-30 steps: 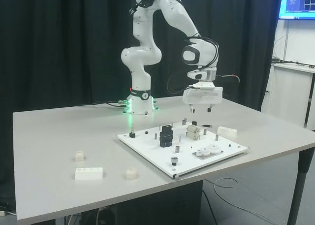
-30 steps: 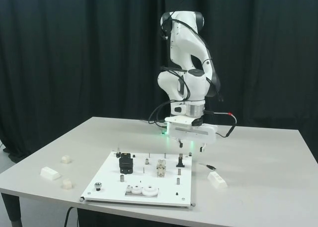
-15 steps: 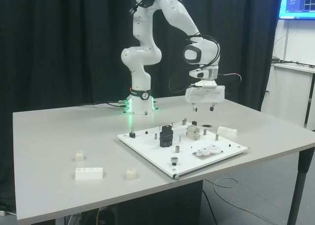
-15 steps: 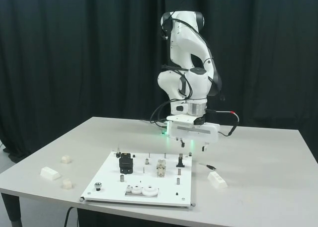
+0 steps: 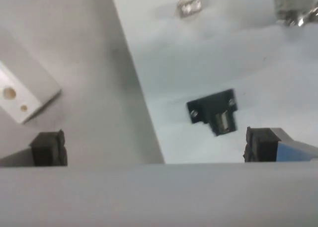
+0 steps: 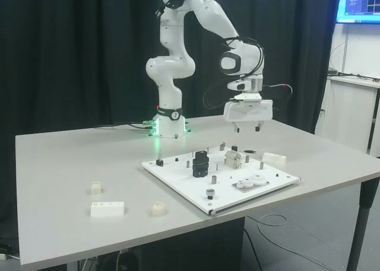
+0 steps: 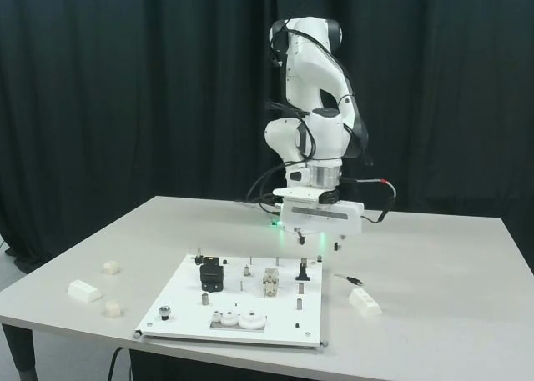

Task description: Remove D-SUB.

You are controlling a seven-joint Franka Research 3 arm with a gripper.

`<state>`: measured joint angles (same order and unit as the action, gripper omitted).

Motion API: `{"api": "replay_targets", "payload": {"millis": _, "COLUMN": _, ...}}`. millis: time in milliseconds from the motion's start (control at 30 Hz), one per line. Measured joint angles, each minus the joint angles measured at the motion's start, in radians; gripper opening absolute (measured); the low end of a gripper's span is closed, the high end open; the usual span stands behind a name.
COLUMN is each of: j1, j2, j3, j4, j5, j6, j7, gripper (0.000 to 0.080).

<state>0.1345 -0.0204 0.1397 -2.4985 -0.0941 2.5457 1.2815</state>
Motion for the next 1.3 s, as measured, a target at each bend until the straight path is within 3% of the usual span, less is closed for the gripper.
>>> {"api": "replay_targets", "payload": {"millis": 867, "j1": -0.218, "j2": -0.013, "j3": -0.017, "j4": 0.052, "j5": 0.006, "j6": 0.036, "j7": -0.330, "gripper": 0.0800}}
{"api": "replay_targets", "payload": {"millis": 1300, "j1": -0.333, "j2": 0.029, "j3": -0.021, "j4": 0.113, "j5": 0.017, "j6": 0.037, "j7": -0.551, "gripper": 0.0800}}
